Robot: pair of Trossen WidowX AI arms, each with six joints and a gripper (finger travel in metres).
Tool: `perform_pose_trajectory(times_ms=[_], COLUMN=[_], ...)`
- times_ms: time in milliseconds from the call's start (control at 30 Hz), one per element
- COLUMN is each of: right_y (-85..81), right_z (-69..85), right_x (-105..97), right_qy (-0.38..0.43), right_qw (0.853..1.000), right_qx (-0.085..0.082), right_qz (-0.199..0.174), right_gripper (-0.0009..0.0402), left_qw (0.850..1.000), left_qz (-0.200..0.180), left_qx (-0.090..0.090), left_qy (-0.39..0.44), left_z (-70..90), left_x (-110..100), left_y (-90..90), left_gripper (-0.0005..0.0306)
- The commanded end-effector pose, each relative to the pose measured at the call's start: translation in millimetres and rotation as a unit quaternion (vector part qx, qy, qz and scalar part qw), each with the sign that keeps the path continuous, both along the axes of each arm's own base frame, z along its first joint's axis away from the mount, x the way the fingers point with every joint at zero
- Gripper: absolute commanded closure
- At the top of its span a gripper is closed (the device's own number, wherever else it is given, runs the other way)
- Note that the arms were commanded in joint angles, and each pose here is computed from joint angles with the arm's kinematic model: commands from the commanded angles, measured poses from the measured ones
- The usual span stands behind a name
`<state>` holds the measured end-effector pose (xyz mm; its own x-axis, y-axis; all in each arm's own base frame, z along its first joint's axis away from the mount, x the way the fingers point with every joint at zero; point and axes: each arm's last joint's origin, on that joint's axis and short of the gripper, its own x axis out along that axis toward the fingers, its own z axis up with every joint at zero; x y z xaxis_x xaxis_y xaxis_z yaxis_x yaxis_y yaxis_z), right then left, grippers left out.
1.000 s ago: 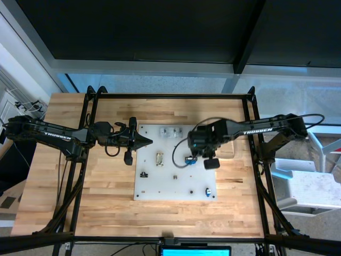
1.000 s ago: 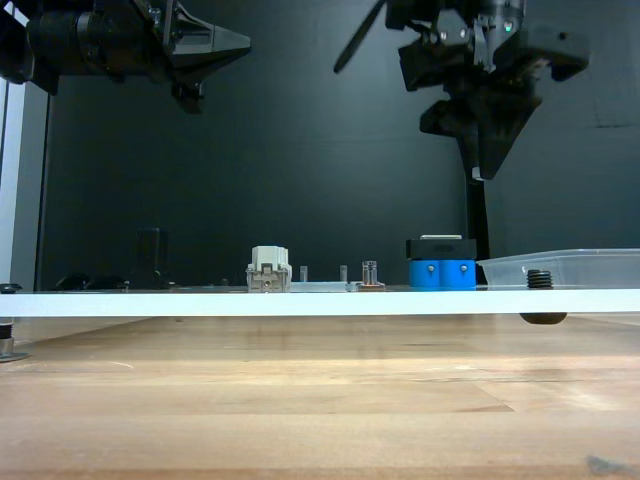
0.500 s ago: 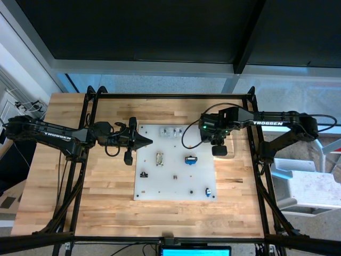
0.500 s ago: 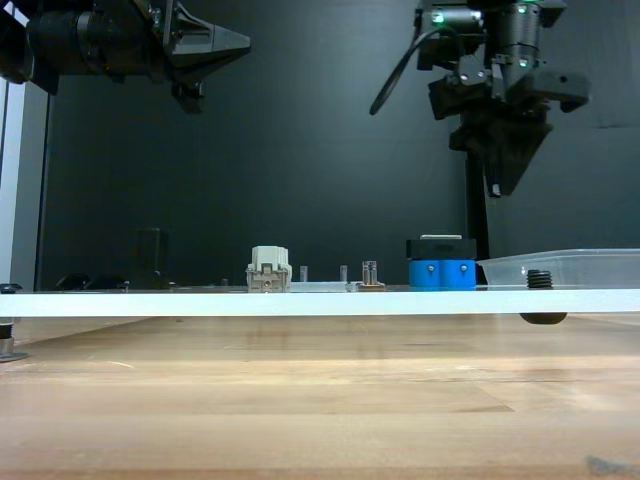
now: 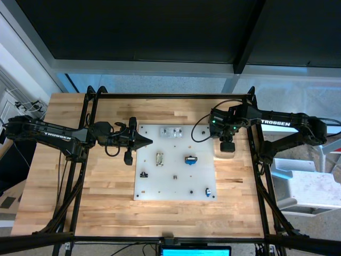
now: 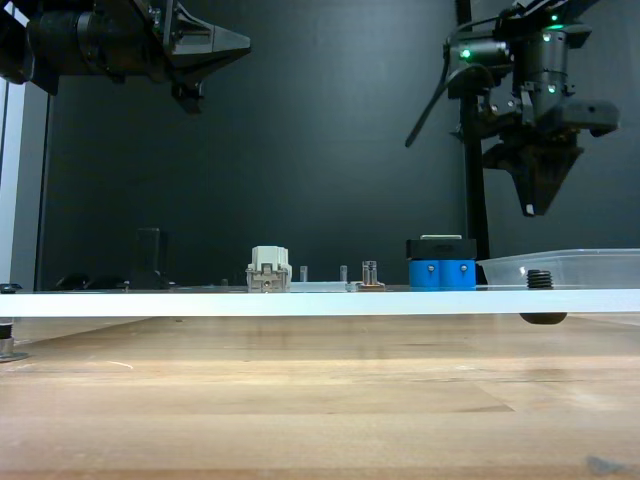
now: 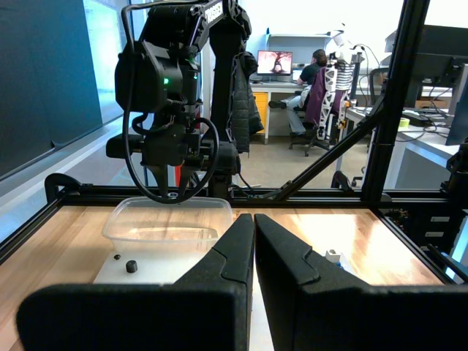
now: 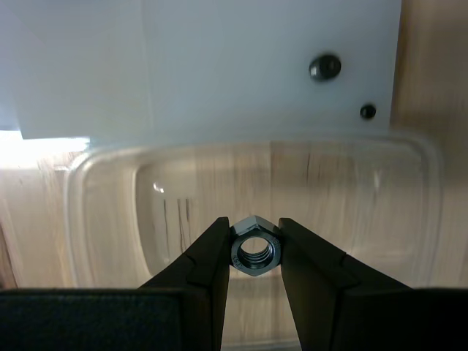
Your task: Unfasten the M12 fastener and place in the container
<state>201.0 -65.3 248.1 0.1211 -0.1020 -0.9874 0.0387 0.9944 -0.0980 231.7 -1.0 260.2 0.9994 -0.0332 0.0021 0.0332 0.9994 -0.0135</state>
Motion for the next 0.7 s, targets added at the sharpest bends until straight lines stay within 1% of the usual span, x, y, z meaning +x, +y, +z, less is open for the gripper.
perform_pose_trajectory(times_ms=[33, 233, 467, 700], right_y=[-2.1, -3.6, -4.5, -4.3], right_z=[-5.4, -15.9, -26.9, -29.4], right_x=[-7, -21, -28, -28], right_qy=[0.008, 0.017, 0.032, 0.033], right_qw=[1.0, 1.0, 0.999, 0.999], right_qx=[0.001, 0.004, 0.01, 0.01], right_qz=[0.0, -0.011, -0.02, -0.02], right_gripper=[0.0393, 0.0393, 0.0393, 0.0393], left_qw=[1.0, 1.0, 1.0, 1.0], left_qz=[0.0, 0.0, 0.0, 0.0], left_qx=[0.0, 0.0, 0.0, 0.0], left_qy=[0.0, 0.0, 0.0, 0.0], left_z=[0.0, 0.0, 0.0, 0.0], left_x=[0, 0, 0, 0], left_y=[0.0, 0.0, 0.1, 0.0], left_gripper=[0.03, 0.03, 0.03, 0.03])
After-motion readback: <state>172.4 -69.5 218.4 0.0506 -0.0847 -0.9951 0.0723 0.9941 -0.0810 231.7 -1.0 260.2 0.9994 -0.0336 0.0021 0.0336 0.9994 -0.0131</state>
